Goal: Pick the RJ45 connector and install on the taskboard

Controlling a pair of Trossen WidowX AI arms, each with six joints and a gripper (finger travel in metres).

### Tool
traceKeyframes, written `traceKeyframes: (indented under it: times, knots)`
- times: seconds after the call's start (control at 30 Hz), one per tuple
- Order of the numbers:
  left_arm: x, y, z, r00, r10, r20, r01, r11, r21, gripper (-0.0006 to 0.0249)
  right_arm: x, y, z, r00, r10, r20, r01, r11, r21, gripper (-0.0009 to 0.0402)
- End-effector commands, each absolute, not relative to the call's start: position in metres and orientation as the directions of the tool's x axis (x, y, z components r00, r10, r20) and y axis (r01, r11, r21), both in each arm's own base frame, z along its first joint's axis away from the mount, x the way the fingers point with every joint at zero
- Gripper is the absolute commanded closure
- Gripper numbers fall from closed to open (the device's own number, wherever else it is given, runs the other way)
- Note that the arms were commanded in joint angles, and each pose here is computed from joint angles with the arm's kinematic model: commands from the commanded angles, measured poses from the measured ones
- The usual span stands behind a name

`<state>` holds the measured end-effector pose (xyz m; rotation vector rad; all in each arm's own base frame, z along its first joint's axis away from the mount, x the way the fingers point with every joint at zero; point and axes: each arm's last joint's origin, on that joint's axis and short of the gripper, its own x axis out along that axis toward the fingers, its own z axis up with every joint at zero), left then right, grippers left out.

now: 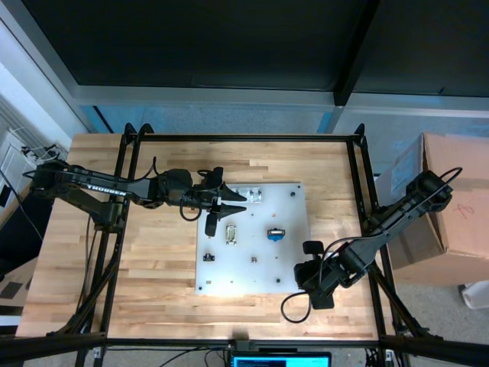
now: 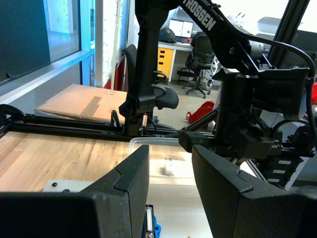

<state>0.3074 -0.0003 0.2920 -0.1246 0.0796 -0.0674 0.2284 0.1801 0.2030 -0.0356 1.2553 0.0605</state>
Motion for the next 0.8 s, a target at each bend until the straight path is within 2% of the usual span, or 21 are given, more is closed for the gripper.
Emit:
traceKeyframes:
  times: [0.03,0.37,0.57,0.8]
  knots:
    - [0.307,-0.0002,0.292,0.9946,-0.072,-0.075,0.062,0.99,-0.127,0.0127,0.227,0.179,0.199,0.284,0.015,-0.959,-0.065,0.998,-0.004,0.0393]
    - [0.307,-0.0002,0.2921,0.9946,-0.072,-0.075,0.062,0.99,-0.127,0.0127,0.226,0.178,0.207,0.299,0.031,-0.954,-0.059,0.998,0.014,0.0383]
    - [0.307,-0.0002,0.2921,0.9946,-0.072,-0.075,0.062,0.99,-0.127,0.0127,0.228,0.179,0.216,0.326,0.039,-0.945,-0.062,0.998,0.02,0.0335]
    - [0.307,-0.0002,0.292,0.9946,-0.072,-0.075,0.062,0.9901,-0.126,0.0127,0.228,0.178,0.225,0.348,0.047,-0.936,-0.051,0.998,0.031,0.0256]
